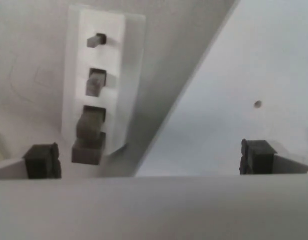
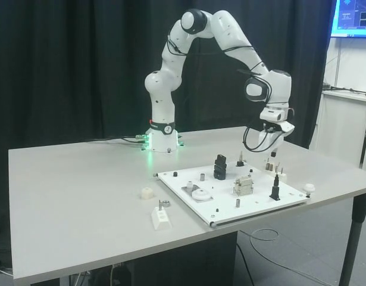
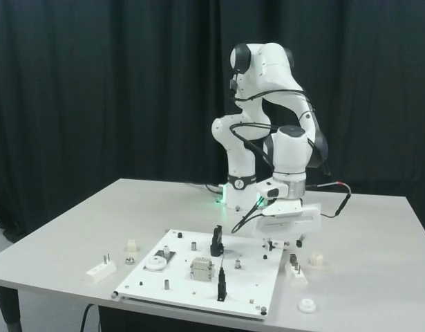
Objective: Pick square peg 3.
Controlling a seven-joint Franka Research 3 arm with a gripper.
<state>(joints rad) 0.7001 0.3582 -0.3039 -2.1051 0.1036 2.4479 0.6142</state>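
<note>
The two-fingered gripper, fingers spread and empty, is shown hovering above a white peg holder carrying four upright grey square pegs. The third peg lies off toward one fingertip, not between both. The holder rests on the grey table beside the white board; black curtains are behind.

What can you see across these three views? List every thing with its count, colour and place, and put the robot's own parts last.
Table: one, grey, under everything.
Assembly board: one, white, on the table in front of the arm.
Peg holder: one, white, beside the board, below the gripper.
Square pegs: four, grey, standing in a row in the holder.
Small block: one, white, on the table beside the board.
Curtain: black, behind the table.
Arm: one, white, bolted to the table, green light at its base.
Gripper: one, above the holder, black fingers apart, holding nothing.
</note>
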